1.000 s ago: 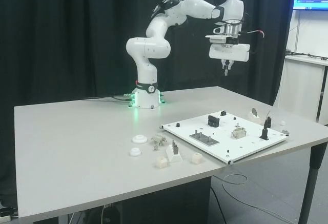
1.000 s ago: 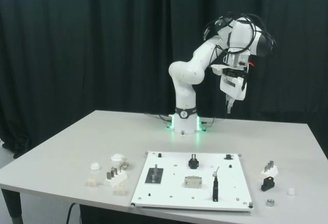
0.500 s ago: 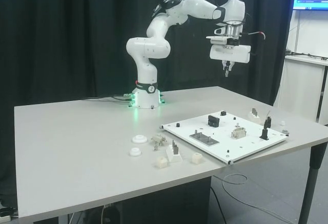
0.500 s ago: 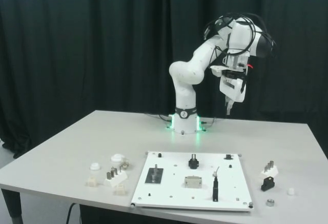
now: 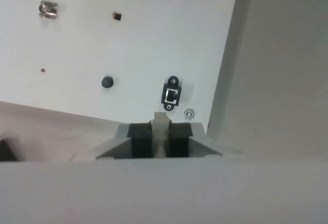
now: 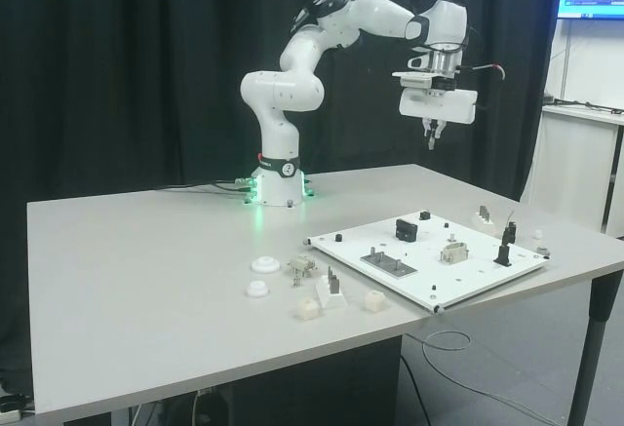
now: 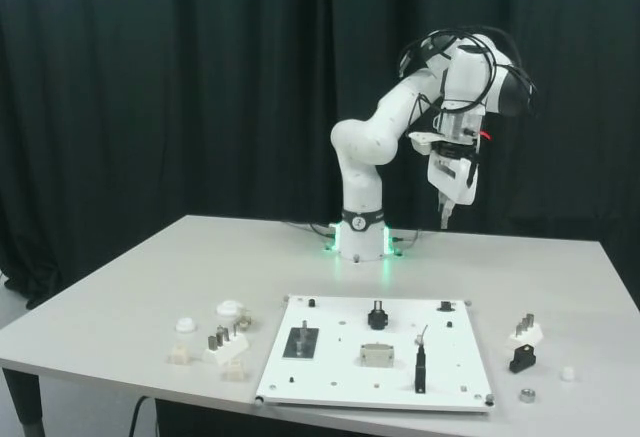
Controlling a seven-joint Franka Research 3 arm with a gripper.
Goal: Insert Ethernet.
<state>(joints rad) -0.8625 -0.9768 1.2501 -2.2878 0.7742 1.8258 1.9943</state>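
Arm (image 6: 322, 31) raised high above white board (image 7: 330, 367), jaws closed on pale plug (image 5: 161, 126).

A white robot arm (image 6: 292, 65) stands bolted near the back edge of a grey table (image 6: 146, 251), with a ring of green light at its base. It rises from the base, bends at the elbow, and reaches forward high above the table. The wrist turns straight down, so the gripper (image 6: 430, 132) hangs in the air, well above the table surface. In the wrist view, the gripper's two black finger pads (image 5: 140, 141) press against a small pale piece held between them.
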